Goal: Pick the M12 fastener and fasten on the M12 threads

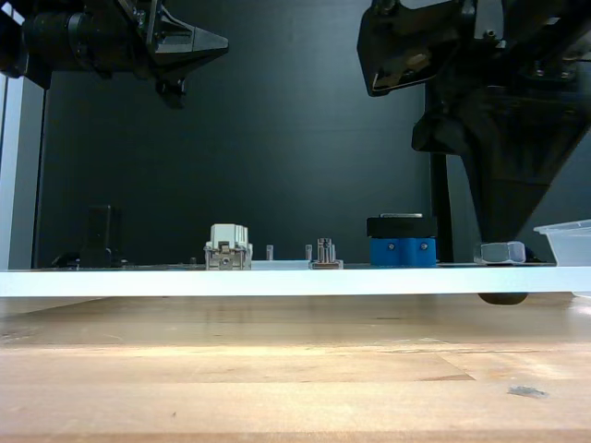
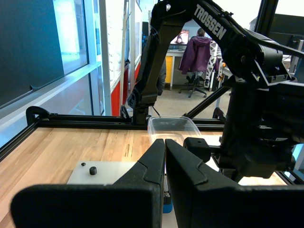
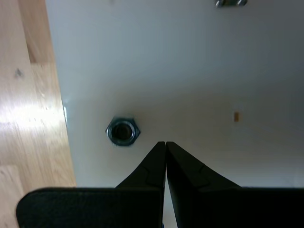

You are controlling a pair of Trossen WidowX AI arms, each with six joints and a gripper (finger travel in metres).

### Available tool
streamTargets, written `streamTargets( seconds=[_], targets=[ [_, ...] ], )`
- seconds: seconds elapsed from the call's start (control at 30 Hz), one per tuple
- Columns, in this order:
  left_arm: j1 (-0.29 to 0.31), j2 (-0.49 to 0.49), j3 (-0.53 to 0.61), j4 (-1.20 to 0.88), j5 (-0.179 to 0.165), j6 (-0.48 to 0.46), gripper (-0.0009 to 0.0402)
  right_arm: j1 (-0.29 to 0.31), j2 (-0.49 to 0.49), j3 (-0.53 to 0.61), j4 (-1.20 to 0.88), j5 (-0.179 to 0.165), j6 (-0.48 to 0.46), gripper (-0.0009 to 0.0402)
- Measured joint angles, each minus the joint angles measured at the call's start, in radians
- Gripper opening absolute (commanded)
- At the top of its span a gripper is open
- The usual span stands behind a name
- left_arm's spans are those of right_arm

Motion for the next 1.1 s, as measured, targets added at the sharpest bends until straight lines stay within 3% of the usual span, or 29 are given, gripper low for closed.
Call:
streamTargets(
  seconds=[0.17,0.27,0.33,0.4,0.43,0.47,0.5,0.57,0.67,0.73,1.0,1.1],
  targets=[
    [0.000,0.000,0.000,0.000,0.000,0.000,0.0000,0.002,0.000,-0.006,0.014,-0.003,0.011,0.0000],
    [0.000,0.000,0.000,0.000,0.000,0.000,0.0000,0.003,0.000,-0.009,0.030,-0.033,0.011,0.0000],
    [0.000,0.000,0.000,0.001,0.000,0.000,0.0000,0.004,0.000,-0.010,0.031,-0.115,-0.021,0.0000],
    [0.000,0.000,0.000,0.000,0.000,0.000,0.0000,0.002,-0.002,-0.010,0.031,-0.250,-0.081,0.0000],
    [0.000,0.000,0.000,-0.001,0.000,0.000,0.0000,0.002,-0.003,-0.010,0.031,-0.301,-0.099,0.0000],
    [0.000,0.000,0.000,0.000,0.000,0.000,0.0000,0.003,-0.005,-0.010,0.030,-0.327,-0.110,0.0000],
    [0.000,0.000,0.000,0.000,0.000,0.000,0.0000,0.005,-0.008,-0.010,0.029,-0.331,-0.115,0.0000],
    [0.000,0.000,0.000,0.000,0.000,0.000,0.0000,0.005,-0.014,-0.010,0.022,-0.323,-0.118,0.0000],
    [0.000,0.000,0.000,0.000,0.000,0.000,0.0000,0.003,-0.015,-0.009,0.011,-0.284,-0.121,0.0000],
    [0.000,0.000,0.000,0.000,0.000,0.000,0.0000,0.003,-0.015,-0.009,0.003,-0.245,-0.119,0.0000],
    [0.000,0.000,0.000,0.000,0.000,0.000,0.0000,0.000,-0.020,-0.009,0.000,-0.031,-0.048,0.0000],
    [0.000,0.000,0.000,0.000,0.000,0.000,0.0000,0.001,-0.011,-0.009,0.008,-0.003,-0.017,0.0000]
  ],
)
